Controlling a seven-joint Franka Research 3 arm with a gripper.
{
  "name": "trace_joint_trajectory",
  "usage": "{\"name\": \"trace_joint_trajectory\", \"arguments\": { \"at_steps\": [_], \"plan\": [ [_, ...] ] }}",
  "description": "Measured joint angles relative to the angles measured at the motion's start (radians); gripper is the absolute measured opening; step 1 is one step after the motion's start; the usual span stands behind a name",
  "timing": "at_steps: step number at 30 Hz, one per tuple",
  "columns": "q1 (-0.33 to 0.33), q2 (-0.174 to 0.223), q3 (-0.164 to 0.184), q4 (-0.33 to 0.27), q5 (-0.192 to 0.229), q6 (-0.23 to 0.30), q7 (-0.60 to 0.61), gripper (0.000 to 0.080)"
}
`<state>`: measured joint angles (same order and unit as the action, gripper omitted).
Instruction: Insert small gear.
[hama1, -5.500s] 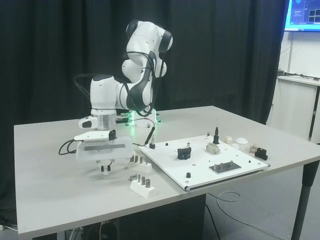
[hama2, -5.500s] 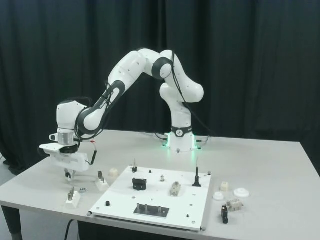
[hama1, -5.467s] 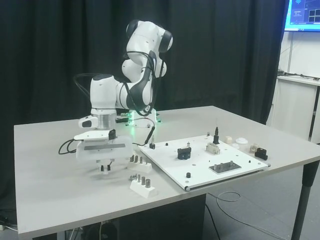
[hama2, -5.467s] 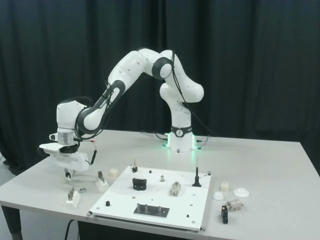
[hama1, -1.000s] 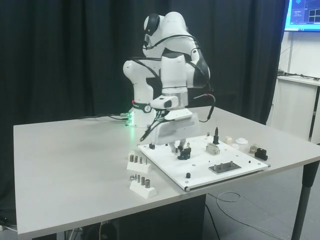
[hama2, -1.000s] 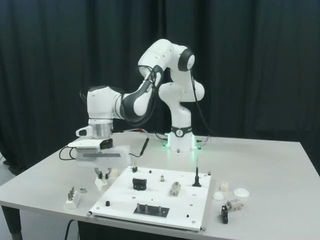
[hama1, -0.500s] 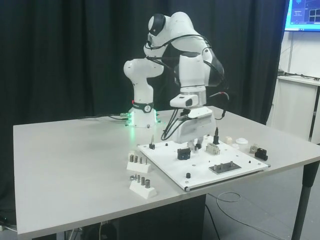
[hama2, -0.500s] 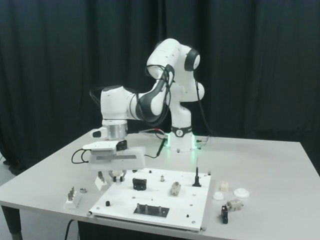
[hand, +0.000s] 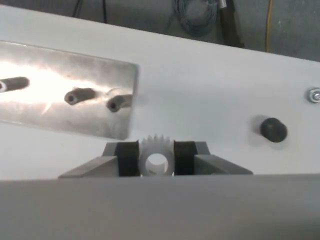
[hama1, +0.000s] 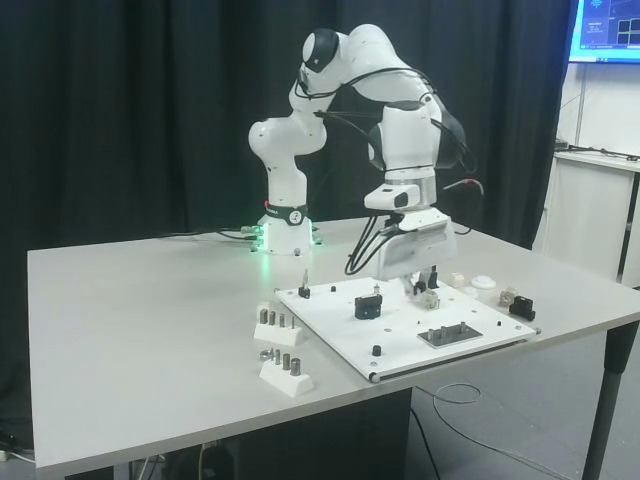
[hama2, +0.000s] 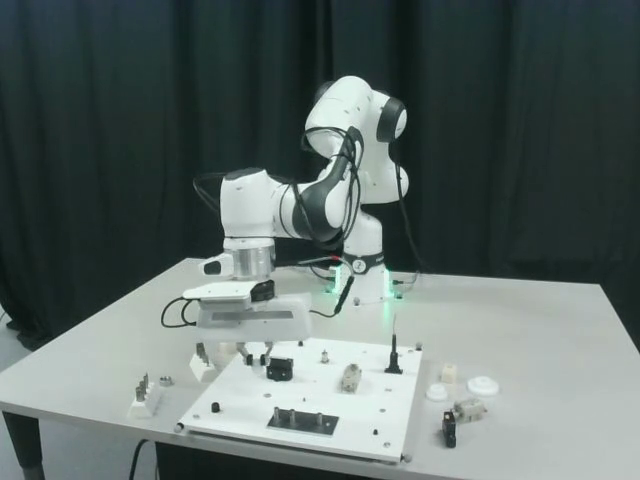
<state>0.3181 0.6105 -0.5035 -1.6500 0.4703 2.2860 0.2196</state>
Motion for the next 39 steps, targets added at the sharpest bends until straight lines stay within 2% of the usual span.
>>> {"name": "trace_joint_trajectory", "arguments": {
  "at_steps": [14,24,27,34,39],
  "plan": [
    [0.015,0.014,0.002,0.006,-0.004,-0.001,0.08,0.0143],
    [0.021,0.054,0.019,0.041,-0.007,0.0,0.095,0.0142],
    [0.026,0.068,0.019,0.056,-0.02,0.001,0.094,0.0142],
    [0.033,0.095,0.03,0.088,-0.082,0.001,0.039,0.0142],
    [0.031,0.104,0.039,0.097,-0.104,0.001,-0.004,0.0142]
  ]
}}
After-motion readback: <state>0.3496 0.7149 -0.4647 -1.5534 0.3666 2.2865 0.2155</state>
